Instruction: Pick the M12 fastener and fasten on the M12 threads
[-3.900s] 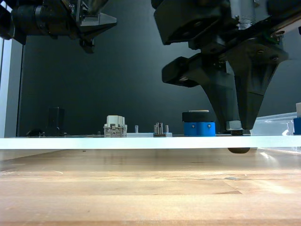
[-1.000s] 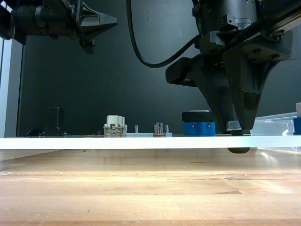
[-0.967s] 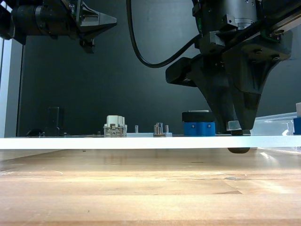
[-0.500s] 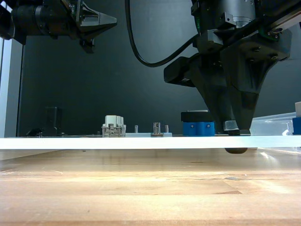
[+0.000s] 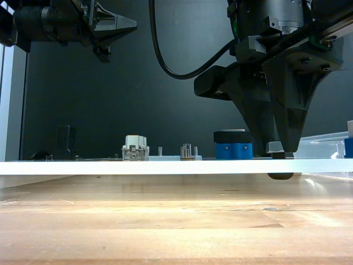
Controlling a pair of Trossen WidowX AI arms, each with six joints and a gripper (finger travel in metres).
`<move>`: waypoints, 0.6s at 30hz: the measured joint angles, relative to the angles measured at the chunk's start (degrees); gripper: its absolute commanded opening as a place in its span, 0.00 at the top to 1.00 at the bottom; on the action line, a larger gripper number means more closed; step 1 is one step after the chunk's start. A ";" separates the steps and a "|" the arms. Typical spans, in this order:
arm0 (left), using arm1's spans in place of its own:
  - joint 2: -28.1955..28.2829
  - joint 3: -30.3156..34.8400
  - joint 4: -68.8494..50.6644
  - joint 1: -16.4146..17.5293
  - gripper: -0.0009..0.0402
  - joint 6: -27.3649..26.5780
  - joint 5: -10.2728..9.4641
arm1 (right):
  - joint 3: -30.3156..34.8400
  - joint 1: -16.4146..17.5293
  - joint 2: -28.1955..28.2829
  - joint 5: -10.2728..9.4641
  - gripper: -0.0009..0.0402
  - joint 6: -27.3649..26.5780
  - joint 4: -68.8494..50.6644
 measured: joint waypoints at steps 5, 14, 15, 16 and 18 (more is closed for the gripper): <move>0.00 0.02 -0.02 0.00 0.98 0.00 0.02 | -0.04 0.02 -0.11 0.42 0.89 -0.70 -0.57; -0.02 0.02 0.00 0.00 0.98 0.00 0.00 | -0.11 0.11 -0.28 0.55 0.73 -0.72 -0.15; 0.00 0.00 0.00 0.00 0.98 0.00 0.00 | -0.11 0.15 -0.28 0.50 0.71 -0.70 -0.09; 0.00 0.00 0.00 0.00 0.98 0.00 0.02 | -0.13 0.15 -0.28 0.46 0.69 -0.70 0.00; 0.00 0.02 0.00 0.00 0.98 0.00 0.00 | -0.13 0.20 -0.35 0.24 0.66 -0.70 0.48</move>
